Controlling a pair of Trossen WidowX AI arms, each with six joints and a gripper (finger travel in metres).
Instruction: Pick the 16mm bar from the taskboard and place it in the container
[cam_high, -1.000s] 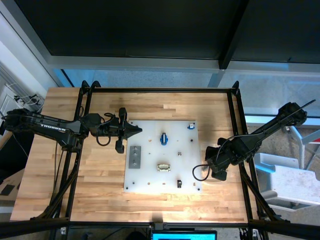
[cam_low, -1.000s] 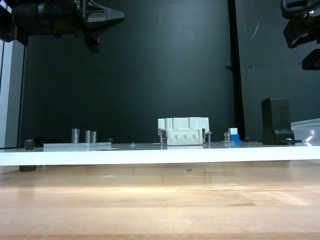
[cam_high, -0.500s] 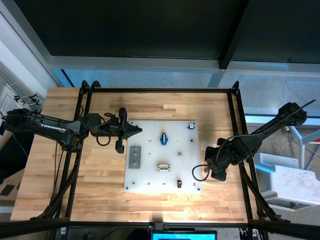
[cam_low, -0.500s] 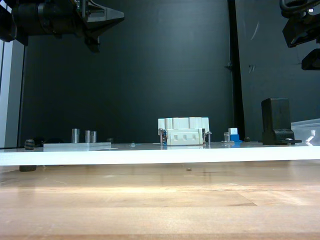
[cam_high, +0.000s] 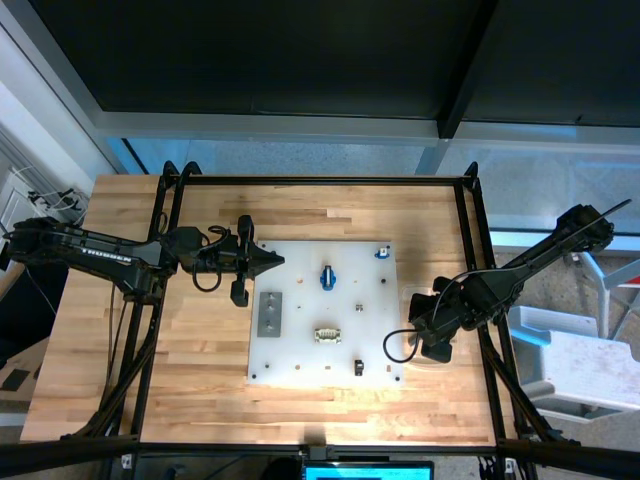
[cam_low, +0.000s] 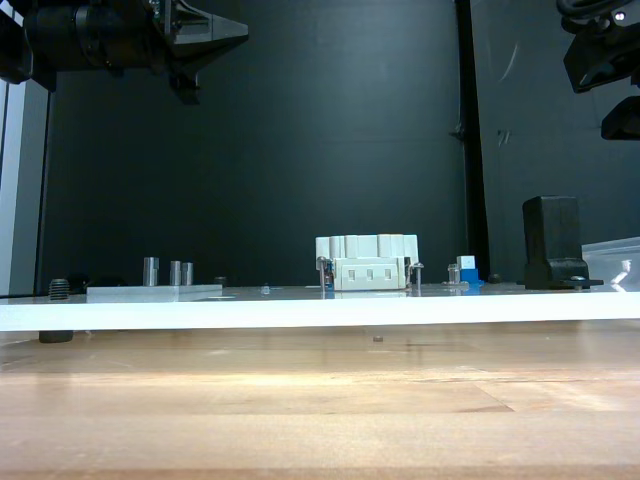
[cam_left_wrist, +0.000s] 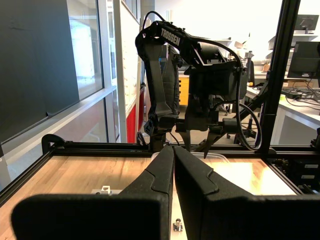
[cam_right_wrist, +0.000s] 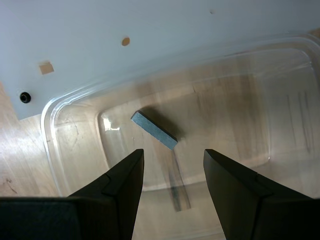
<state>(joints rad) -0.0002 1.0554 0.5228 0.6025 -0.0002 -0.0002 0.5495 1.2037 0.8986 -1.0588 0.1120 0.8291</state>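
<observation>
The 16mm bar (cam_right_wrist: 154, 130) is a short grey bar lying flat on the floor of the clear container (cam_right_wrist: 75, 150), touching neither finger. My right gripper (cam_right_wrist: 172, 152) hangs open straight above it with nothing between its fingers. In the high view this gripper (cam_high: 428, 332) is just off the right edge of the white taskboard (cam_high: 300, 352) and hides most of the container (cam_high: 408, 294). My left gripper (cam_high: 272, 261) is shut and held high over the board's far left corner; its closed fingers (cam_left_wrist: 167, 170) point toward the right arm.
On the board sit a grey metal block (cam_high: 270, 312), a blue upright piece (cam_high: 327, 277), a silver connector (cam_high: 326, 334) and a small black blocky piece (cam_high: 358, 367). A black frame rail (cam_high: 320, 181) borders the table.
The right gripper has lifted slightly above the container. The left arm has not moved.
</observation>
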